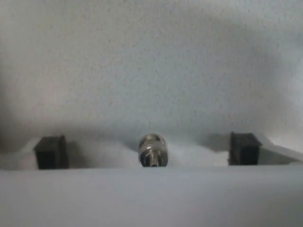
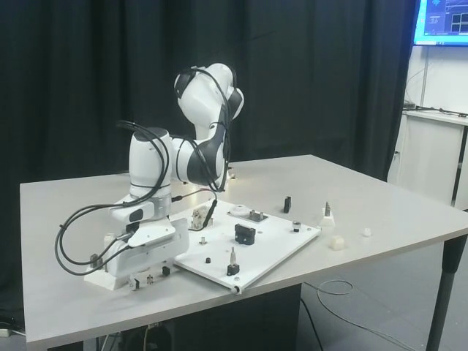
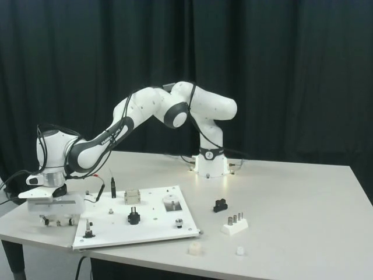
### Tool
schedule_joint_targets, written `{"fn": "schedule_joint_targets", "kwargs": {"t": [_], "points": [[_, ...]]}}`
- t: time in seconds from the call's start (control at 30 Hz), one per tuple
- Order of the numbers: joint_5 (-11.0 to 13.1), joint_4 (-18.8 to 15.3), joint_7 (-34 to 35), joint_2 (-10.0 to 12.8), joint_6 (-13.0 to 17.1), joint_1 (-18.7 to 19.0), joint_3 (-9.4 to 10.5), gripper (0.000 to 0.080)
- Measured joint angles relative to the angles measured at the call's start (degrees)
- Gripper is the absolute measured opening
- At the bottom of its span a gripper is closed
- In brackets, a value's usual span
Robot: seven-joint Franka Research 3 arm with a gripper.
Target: Pick BNC.
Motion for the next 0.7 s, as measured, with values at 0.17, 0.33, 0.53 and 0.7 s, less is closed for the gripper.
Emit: {"fn": "schedule_joint_targets", "kwargs": {"t": [0.17, 0.33, 0.53, 0.7], "points": [[0.3, 0.0, 0.0, 0.3, 0.5, 0.0, 0.0, 0.0686], [0.6, 0.1, 0.1, 0.5, 0.7, 0.0, 0.0, 0.0686], [0.6, 0.2, 0.1, 0.5, 0.7, 0.0, 0.0, 0.029], [0.6, 0.2, 0.1, 0.5, 0.7, 0.0, -0.02, 0.0125]]}}
